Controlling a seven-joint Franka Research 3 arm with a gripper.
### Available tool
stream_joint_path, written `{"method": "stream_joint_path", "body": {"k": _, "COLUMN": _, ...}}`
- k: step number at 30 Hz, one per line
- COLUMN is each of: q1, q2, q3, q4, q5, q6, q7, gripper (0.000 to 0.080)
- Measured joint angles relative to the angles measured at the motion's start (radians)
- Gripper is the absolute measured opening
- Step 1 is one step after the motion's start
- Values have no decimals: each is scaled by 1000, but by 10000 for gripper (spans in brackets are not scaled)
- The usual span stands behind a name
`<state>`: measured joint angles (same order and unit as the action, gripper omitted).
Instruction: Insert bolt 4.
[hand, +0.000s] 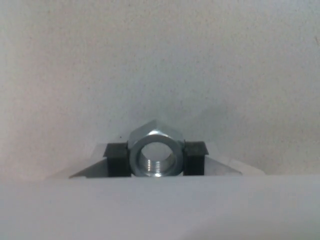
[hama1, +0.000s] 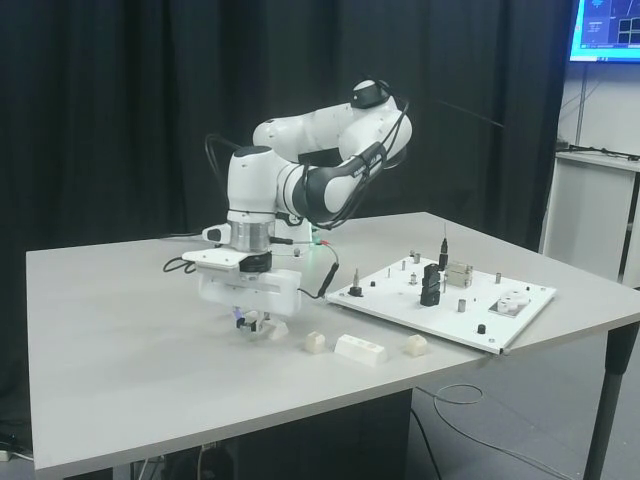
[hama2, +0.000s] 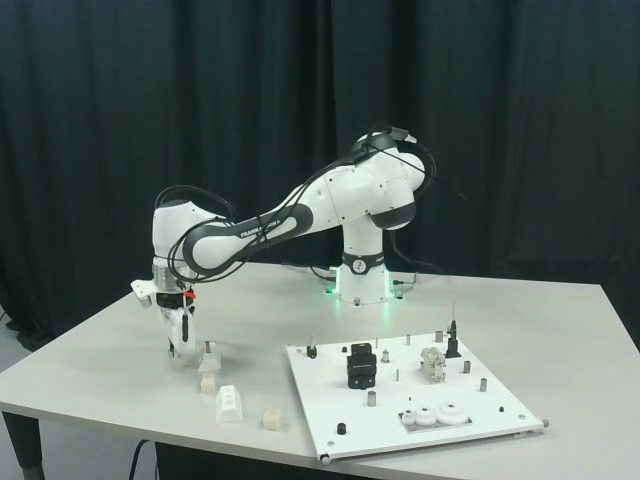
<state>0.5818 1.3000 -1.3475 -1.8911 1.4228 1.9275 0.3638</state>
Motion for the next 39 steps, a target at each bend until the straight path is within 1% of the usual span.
{"method": "stream_joint_path", "body": {"k": 26, "q1": 1, "q2": -1, "q3": -12, "q4": 12, "q5": 5, "q6": -3, "q7": 0, "gripper": 225}}
{"method": "stream_joint_path", "body": {"k": 32, "q1": 3, "q2": -1, "q3": -25, "q4": 28, "q5": 7, "q6": -22, "q7": 0, "gripper": 225}}
{"method": "stream_joint_path", "body": {"k": 39, "q1": 8, "q2": -2, "q3": -46, "q4": 62, "q5": 7, "q6": -56, "q7": 0, "gripper": 225}}
